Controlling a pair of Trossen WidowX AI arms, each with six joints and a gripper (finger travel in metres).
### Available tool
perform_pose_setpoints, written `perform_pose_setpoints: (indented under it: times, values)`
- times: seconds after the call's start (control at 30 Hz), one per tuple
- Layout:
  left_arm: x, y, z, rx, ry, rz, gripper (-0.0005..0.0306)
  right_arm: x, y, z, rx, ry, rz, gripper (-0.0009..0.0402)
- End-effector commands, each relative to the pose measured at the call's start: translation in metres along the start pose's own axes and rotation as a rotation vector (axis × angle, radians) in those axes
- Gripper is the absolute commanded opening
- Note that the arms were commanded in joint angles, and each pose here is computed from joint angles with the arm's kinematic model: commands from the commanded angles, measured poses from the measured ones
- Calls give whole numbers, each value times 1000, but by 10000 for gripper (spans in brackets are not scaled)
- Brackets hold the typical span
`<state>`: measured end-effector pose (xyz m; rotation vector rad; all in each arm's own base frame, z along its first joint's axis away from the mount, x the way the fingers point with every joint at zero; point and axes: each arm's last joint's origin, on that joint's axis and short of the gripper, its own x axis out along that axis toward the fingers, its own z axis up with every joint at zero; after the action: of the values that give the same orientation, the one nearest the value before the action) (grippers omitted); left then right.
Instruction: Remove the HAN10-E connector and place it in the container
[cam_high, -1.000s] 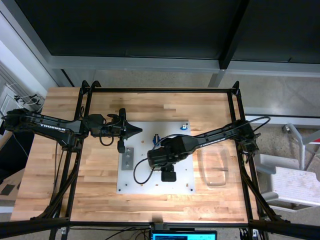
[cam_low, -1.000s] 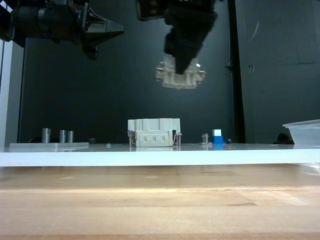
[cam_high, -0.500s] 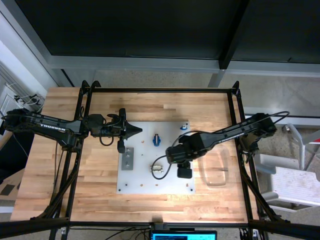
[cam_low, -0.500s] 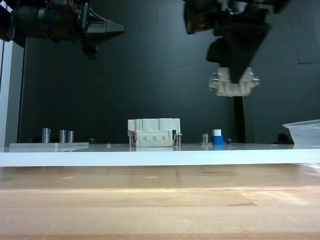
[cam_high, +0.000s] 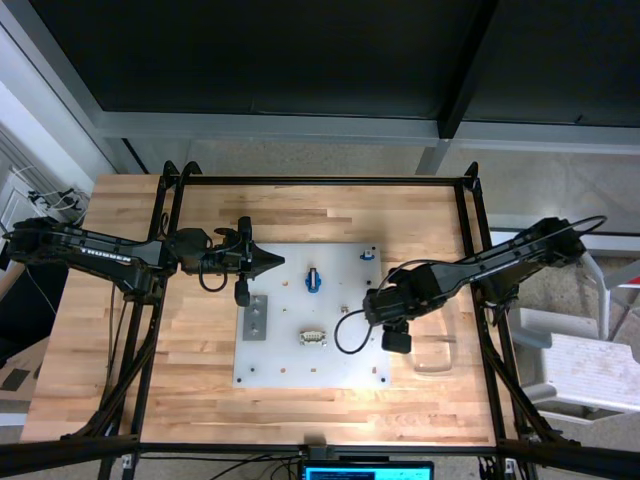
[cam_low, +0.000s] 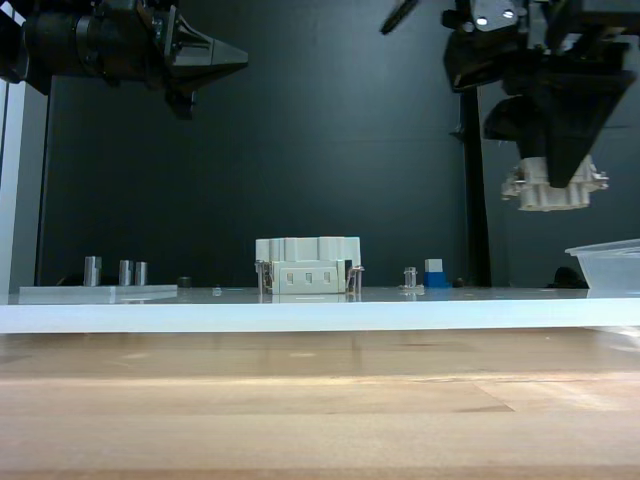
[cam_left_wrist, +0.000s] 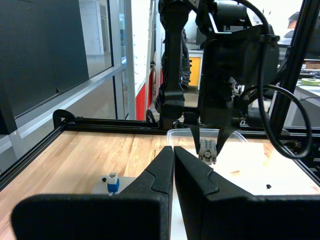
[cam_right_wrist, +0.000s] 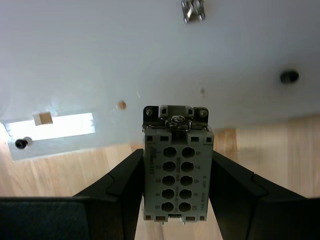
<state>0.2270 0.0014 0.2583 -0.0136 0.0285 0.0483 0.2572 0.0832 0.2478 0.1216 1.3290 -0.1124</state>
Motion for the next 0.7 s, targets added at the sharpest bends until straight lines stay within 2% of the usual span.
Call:
perform_pose_setpoints:
  times: [0.03, 0.43, 0.7]
  values:
    - [0, 0, 0, 0, -1, 0, 0, 2, -2, -12, -8, 6, -1, 50]
    - [0, 0, 0, 0, -1, 0, 0, 6, -10, -49, 25, 20, 0, 50]
    - [0, 0, 0, 0, -1, 0, 0, 12, -14, -73, 42, 16, 13, 50]
